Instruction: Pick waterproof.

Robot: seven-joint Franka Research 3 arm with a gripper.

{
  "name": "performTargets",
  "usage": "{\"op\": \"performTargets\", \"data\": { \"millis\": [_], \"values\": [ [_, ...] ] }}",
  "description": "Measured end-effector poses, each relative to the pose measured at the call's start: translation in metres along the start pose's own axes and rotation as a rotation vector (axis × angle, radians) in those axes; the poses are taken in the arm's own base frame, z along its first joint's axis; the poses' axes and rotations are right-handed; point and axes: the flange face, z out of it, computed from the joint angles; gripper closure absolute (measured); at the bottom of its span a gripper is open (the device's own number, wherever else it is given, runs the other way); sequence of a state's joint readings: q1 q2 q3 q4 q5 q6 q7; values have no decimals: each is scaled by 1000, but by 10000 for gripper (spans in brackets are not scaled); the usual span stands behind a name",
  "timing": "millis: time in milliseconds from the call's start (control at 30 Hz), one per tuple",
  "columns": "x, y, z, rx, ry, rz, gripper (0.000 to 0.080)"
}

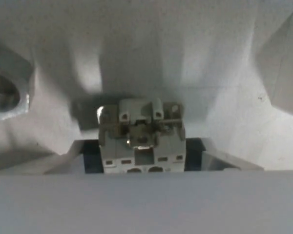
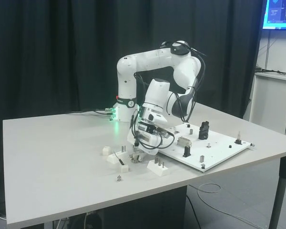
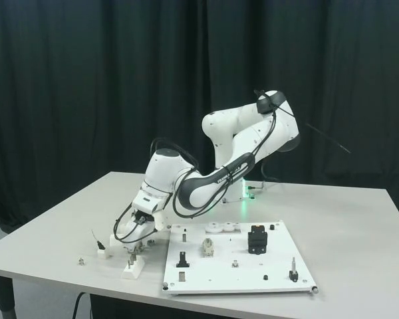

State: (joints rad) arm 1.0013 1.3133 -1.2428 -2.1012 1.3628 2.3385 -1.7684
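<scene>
Grey table [image 2: 52, 148]: end effector [image 1: 142, 168] grasping white waterproof connector [image 1: 140, 141], axis unclear.

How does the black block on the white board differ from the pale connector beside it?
The black block is black and looks bulkier; the pale connector is whitish-grey and smaller. The black block sits farther from the gripper than the pale connector. Both stand upright on the white board, untouched.

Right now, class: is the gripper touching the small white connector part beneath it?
Cannot tell. In the wrist view the connector part sits between the gripper fingertips, but no contact or gap shows plainly; both room views are too distant to tell.
</scene>
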Motion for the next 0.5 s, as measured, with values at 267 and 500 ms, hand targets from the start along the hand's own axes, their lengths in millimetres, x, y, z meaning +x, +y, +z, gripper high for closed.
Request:
{"op": "performTargets", "data": {
  "millis": [267,500],
  "values": [
    [1,6,-6,-27,1,0,485],
    [4,13,-15,-46,10,1,485]
  ]
}}
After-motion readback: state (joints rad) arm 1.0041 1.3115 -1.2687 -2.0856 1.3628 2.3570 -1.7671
